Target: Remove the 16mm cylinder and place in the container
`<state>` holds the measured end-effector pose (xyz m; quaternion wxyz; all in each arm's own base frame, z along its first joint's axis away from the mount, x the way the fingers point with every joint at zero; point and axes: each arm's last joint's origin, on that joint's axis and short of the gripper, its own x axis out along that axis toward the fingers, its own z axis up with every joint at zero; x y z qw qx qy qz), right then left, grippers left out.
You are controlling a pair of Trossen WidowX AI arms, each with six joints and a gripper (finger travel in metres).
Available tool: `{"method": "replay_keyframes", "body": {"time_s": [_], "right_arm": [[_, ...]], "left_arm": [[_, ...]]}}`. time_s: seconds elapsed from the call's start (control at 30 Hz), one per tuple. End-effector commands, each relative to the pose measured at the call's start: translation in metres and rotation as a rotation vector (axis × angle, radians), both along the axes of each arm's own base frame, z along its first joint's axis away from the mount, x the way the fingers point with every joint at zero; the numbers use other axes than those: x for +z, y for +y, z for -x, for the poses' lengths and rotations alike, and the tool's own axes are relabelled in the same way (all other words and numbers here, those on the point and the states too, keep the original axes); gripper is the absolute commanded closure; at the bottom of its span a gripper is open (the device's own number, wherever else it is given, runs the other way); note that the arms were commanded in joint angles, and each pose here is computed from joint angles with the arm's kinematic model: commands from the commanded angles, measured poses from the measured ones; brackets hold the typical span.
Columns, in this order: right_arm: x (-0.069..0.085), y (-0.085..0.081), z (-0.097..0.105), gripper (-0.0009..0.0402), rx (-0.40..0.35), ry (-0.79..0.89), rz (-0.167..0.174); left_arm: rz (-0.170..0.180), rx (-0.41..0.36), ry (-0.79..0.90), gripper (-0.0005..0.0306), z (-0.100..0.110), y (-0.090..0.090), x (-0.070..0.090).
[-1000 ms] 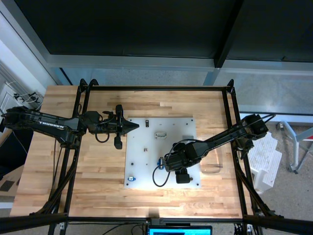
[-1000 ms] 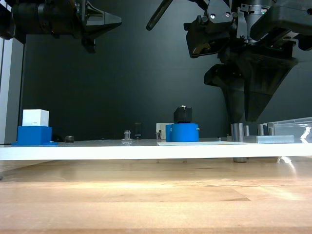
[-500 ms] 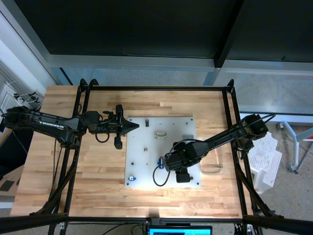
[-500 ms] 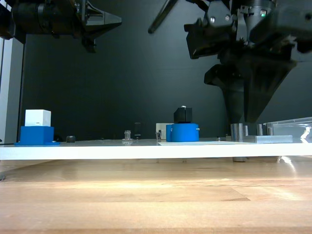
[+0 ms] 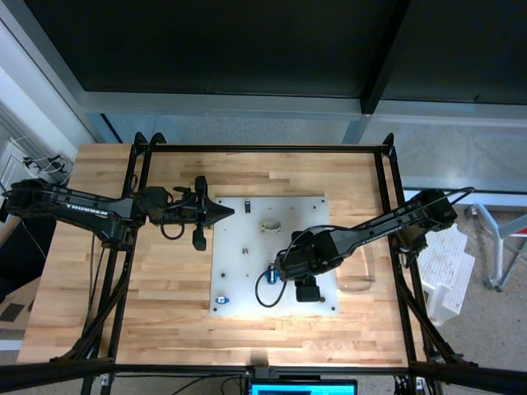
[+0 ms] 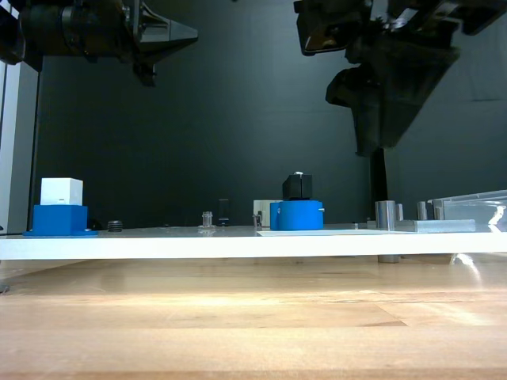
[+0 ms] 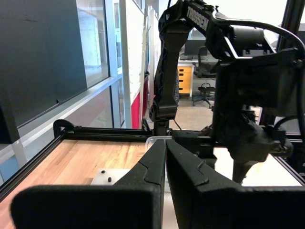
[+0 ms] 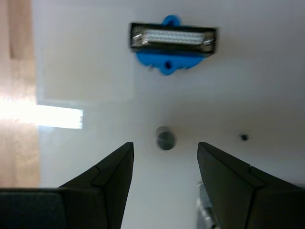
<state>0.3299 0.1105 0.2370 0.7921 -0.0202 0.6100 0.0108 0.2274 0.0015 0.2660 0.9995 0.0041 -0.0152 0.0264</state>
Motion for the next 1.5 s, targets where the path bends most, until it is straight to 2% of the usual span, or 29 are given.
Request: {"method": "replay_keyframes", "body": {"time_s": [0.03,0.33,0.43,0.67,0.9,1.17,1.33,1.5], "right_arm": [[0.001,0.000,0.000,0.0208,0.004,-0.006,-0.004],[0.000,0.000,0.000,0.0208,0.003,-0.005,0.001],[-0.006,0.000,-0.001,0.0208,-0.006,0.004,0.026],[-0.025,0.003,-0.006,0.0208,-0.006,0.053,0.040],[-0.042,0.004,-0.008,0.0208,-0.005,0.050,0.039],[-0.054,0.003,-0.004,0.0210,-0.005,0.056,0.040],[-0.057,0.003,-0.005,0.0228,-0.003,0.034,0.032],[-0.057,0.003,-0.005,0.0268,-0.003,0.032,0.032]], "left_arm": [[0.000,0.000,0.000,0.0300,0.000,0.000,0.000],[0.000,0.000,0.000,0.0300,0.000,0.000,0.000],[0.000,0.000,0.000,0.0300,0.000,0.000,0.000],[0.000,0.000,0.000,0.0300,0.000,0.000,0.000],[0.000,0.000,0.000,0.0300,0.000,0.000,0.000],[0.000,0.000,0.000,0.0300,0.000,0.000,0.000],[0.000,0.000,0.000,0.0300,0.000,0.000,0.000],[0.000,0.000,0.000,0.0300,0.000,0.000,0.000]]}}
